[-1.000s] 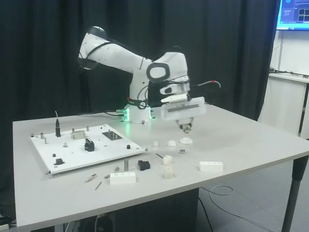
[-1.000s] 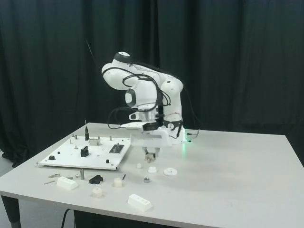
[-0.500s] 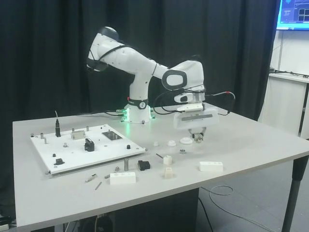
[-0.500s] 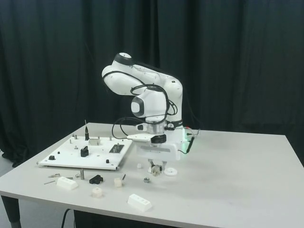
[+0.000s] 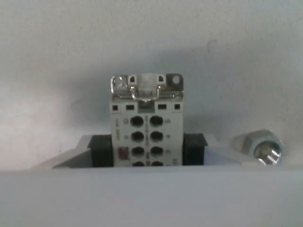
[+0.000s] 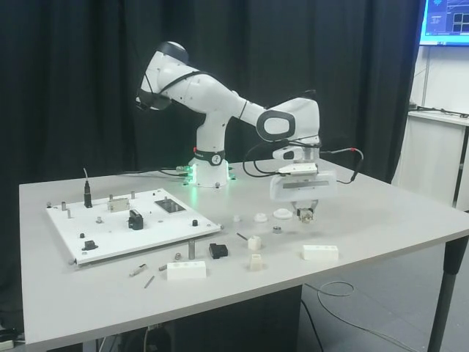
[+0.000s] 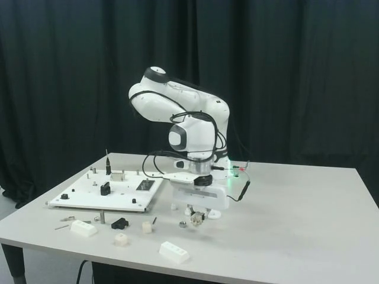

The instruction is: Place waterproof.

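Pincer (image 5: pixel 147 153) pinching waterproof connector (image 5: pixel 146 126), long axis along the fingers; bare bench (image 5: pixel 57 56) just beneath, nut (image 5: pixel 263 149) beside.

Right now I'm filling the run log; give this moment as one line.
phase: carry | gripper: shut on connector | height: above table | nearby: nut

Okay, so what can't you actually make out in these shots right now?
- Connector, wrist view: its lower rows are cut off by the end effector body; its printed markings are too small to read.
- End effector, both room views: fingertips too small to see contact with the table.
- Nut, wrist view: its lower edge is hidden behind the same body.
- Small parts near the board: too small to identify.
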Controlling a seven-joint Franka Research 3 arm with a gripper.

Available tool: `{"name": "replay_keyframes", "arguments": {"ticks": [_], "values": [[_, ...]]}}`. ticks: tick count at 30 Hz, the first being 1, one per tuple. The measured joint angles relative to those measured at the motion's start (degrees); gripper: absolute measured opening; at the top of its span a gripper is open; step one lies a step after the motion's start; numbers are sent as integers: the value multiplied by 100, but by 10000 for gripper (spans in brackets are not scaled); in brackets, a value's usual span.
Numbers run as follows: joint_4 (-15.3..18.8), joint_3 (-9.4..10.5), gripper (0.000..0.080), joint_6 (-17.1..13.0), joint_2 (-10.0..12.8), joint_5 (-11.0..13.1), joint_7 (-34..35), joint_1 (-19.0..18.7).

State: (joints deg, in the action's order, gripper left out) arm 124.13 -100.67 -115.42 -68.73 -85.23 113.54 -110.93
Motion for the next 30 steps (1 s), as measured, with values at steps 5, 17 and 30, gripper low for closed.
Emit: {"name": "replay_keyframes", "arguments": {"ticks": [5,17,30], "values": [[-38,-78,309,0,-5,-91,-37,-83],[-120,-212,309,-11,-55,-234,-182,-211],[-224,-282,483,-22,-158,-295,-227,-245]]}}
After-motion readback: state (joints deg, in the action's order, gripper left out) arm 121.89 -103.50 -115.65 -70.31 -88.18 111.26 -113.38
